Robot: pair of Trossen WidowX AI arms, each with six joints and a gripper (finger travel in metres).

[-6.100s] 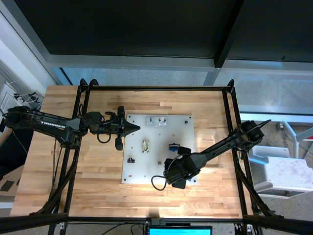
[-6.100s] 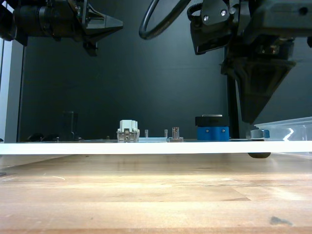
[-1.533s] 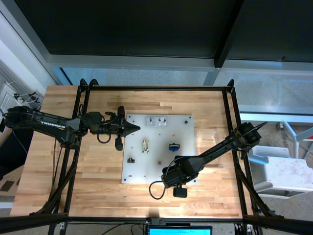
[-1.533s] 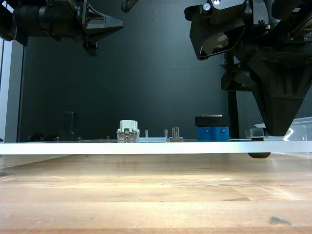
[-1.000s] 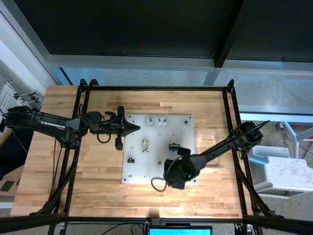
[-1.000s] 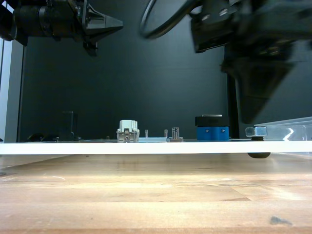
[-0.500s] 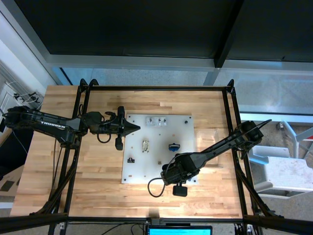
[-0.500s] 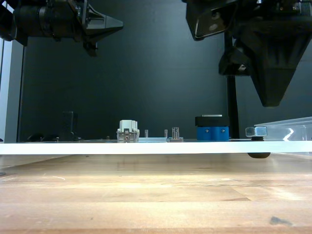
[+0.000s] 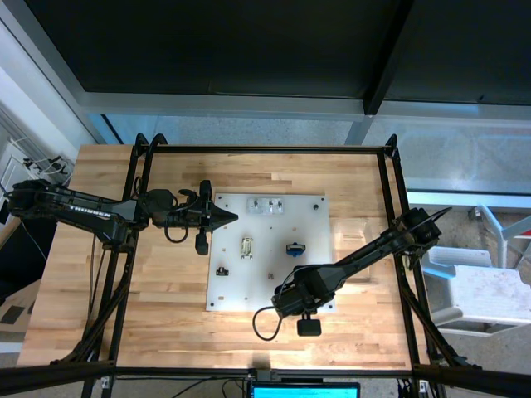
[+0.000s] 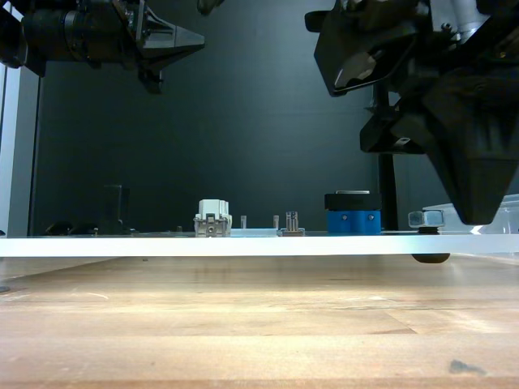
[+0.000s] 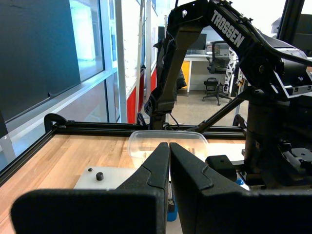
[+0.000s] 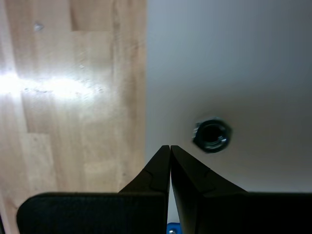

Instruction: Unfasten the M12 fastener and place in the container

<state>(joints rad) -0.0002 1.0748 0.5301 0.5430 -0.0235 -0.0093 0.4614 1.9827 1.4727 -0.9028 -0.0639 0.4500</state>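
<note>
– Hovering where?
– Right gripper (image 12: 169,148), clenched empty, over the board (image 9: 257,286) just beside the nut (image 12: 211,135), on its stud at the near right edge; left gripper (image 11: 169,146), clenched, over its far left edge.

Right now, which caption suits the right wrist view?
Right hand, shut and empty, hovers over the white board beside the silver nut; left hand parked at the board's left edge.

Nut (image 12: 211,135) is shiny metal, board (image 12: 234,58) smooth matt white, table (image 12: 73,112) glossy grained wood.
</note>
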